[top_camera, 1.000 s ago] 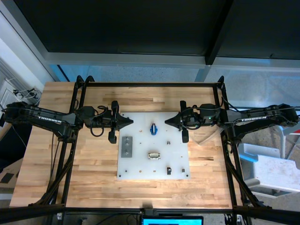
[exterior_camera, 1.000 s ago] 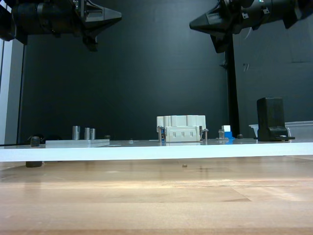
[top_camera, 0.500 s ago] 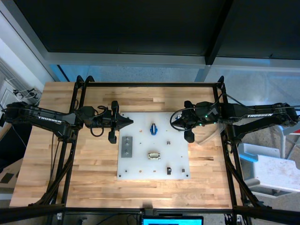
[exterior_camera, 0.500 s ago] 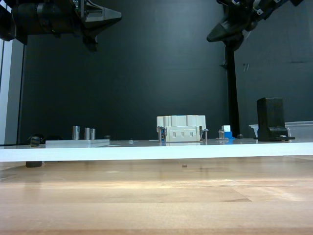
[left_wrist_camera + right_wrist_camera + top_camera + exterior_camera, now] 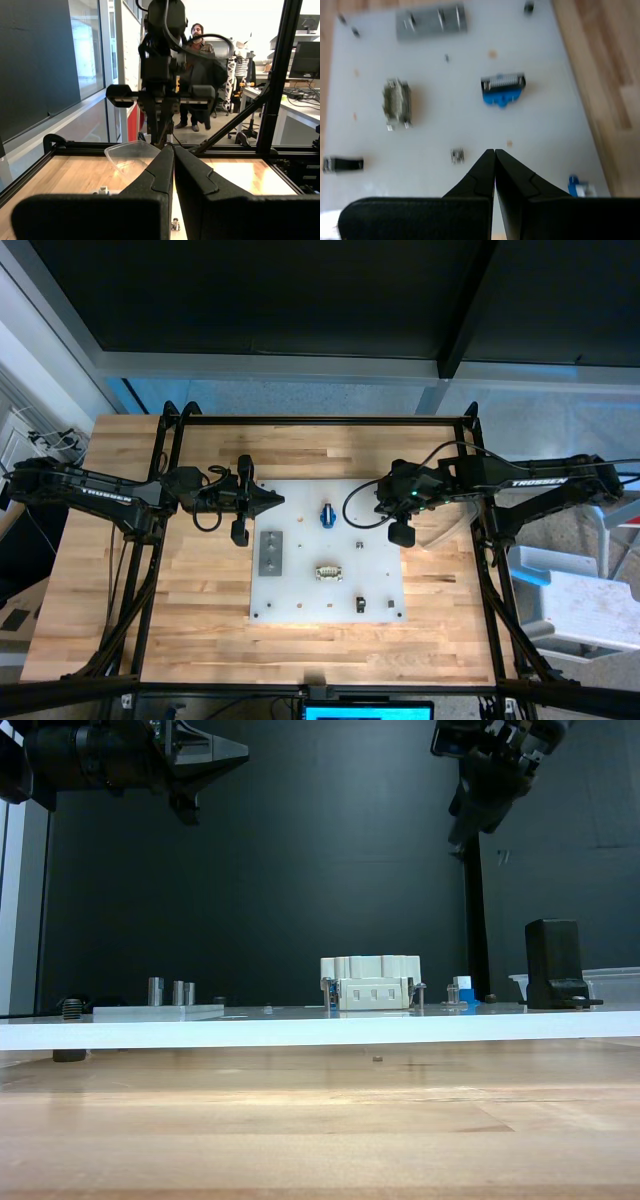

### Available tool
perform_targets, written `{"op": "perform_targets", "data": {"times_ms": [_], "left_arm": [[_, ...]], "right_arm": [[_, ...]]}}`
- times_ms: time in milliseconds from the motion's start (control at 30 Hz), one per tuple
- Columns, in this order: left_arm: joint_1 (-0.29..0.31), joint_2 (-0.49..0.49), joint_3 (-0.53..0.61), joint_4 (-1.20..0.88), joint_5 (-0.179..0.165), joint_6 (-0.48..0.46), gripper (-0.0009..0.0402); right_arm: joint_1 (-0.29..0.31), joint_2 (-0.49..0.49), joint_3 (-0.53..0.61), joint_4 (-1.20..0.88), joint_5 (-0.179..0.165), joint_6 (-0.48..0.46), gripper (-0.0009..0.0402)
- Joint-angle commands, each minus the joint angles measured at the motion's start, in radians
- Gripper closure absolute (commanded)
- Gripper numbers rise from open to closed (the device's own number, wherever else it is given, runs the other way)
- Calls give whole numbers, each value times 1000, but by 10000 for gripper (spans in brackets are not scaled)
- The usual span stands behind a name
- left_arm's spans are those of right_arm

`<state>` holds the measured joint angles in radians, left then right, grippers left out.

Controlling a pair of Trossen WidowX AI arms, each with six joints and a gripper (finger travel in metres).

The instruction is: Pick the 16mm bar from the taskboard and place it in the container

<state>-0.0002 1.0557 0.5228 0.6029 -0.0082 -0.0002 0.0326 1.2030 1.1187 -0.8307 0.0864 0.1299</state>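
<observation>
High view: the right gripper [image 5: 494, 151] is now seen pitched nose-down above the white board [image 5: 300, 585] near its 2 o'clock corner, whereas a second ago it was held level and pointed inward. Its fingers are pressed together, nothing held. The left gripper [image 5: 173, 149] has not been moved; it is parked high over the board's 10 o'clock corner, fingers likewise pressed together on nothing. The bars [image 5: 156, 991] are left standing in the grey block [image 5: 271, 552] at the board's 9 o'clock side; which one is the 16mm cannot be told. The tub [image 5: 432, 533] is set on the table [image 5: 200, 640] just beside the board's 2 o'clock edge, under the right arm, with nothing seen in it. The blue knob [image 5: 327, 514] lies roughly between the right gripper and the block. The tilt is judged as the start of a reach by the right arm: the pick is not yet begun, the fingers must first be spread, and the board crossed toward 9 o'clock.
</observation>
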Motion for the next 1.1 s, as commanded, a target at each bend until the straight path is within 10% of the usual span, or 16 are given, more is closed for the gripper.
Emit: {"op": "perform_targets", "data": {"times_ms": [33, 1100], "left_arm": [[0, 0, 0, 0, 0, 0, 393], [0, 0, 0, 0, 0, 0, 393]], "right_arm": [[7, 45, 41, -80, -2, 8, 393], [230, 176, 127, -309, -4, 179, 393]]}}
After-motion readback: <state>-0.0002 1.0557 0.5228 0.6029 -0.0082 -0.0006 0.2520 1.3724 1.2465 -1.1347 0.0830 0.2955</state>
